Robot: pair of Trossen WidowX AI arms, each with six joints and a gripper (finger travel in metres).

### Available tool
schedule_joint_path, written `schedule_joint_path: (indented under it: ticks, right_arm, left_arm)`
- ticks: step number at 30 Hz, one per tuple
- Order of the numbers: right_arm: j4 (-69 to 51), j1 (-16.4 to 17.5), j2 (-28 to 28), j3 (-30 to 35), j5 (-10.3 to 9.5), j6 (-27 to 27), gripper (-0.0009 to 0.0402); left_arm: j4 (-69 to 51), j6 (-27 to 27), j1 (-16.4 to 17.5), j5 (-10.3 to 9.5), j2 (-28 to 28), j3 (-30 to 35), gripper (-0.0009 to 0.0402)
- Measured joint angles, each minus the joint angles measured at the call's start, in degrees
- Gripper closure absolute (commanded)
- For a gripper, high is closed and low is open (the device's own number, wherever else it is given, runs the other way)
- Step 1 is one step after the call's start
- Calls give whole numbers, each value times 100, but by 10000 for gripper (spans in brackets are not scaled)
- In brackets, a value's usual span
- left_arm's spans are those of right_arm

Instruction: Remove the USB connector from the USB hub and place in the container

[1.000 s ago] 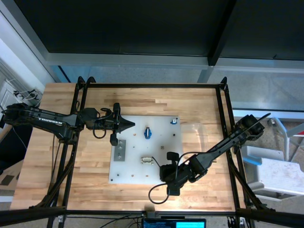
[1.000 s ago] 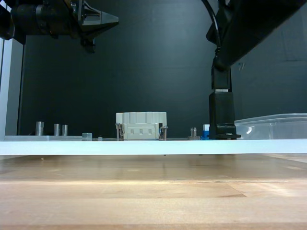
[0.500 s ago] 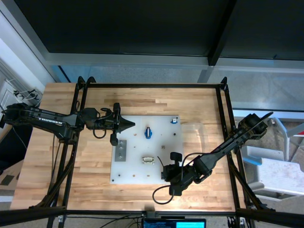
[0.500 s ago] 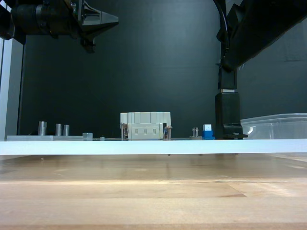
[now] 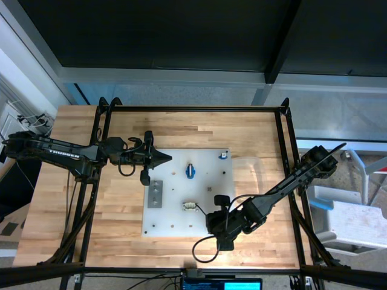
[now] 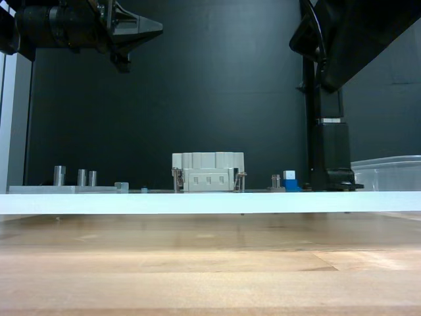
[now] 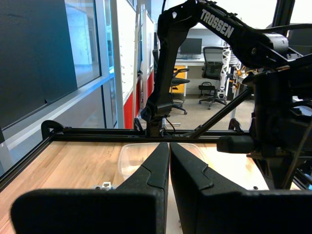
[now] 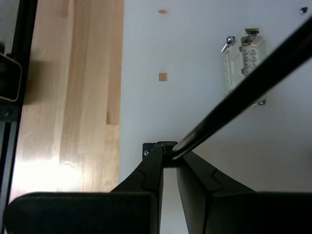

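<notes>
On board (image 5: 169,223) near-right | USB connector (image 8: 243,90) being clamped by R gripper (image 8: 168,157) at USB hub (image 6: 334,161) | straight-up pull being advised | L gripper (image 5: 164,158) being held high left, tips together

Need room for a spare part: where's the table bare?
Bare wood left of and beyond the white board. Crowded near its right edge: right gripper holds the USB connector. Left gripper hangs over its far left corner.
</notes>
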Motion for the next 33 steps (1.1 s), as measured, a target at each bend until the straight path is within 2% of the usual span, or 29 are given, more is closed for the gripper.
schedule_joint_path:
  ticks: [11, 17, 24, 27, 33]
  right_arm:
    - [-599, -197, 415, 664, -260, -490, 393]
    - [-688, -208, 446, 737, -212, -527, 393]
    - [-535, -164, 330, 623, 92, -435, 393]
    - [-205, -146, 142, 378, 155, -282, 393]
    - [251, -48, -142, -140, 442, -20, 393]
  left_arm:
    - [0, 0, 0, 0, 0, 2, 392]
    - [0, 0, 0, 2, 0, 0, 392]
    - [0, 0, 0, 2, 0, 0, 392]
    - [0, -2, 0, 2, 0, 2, 392]
    - [0, 0, 0, 2, 0, 0, 392]
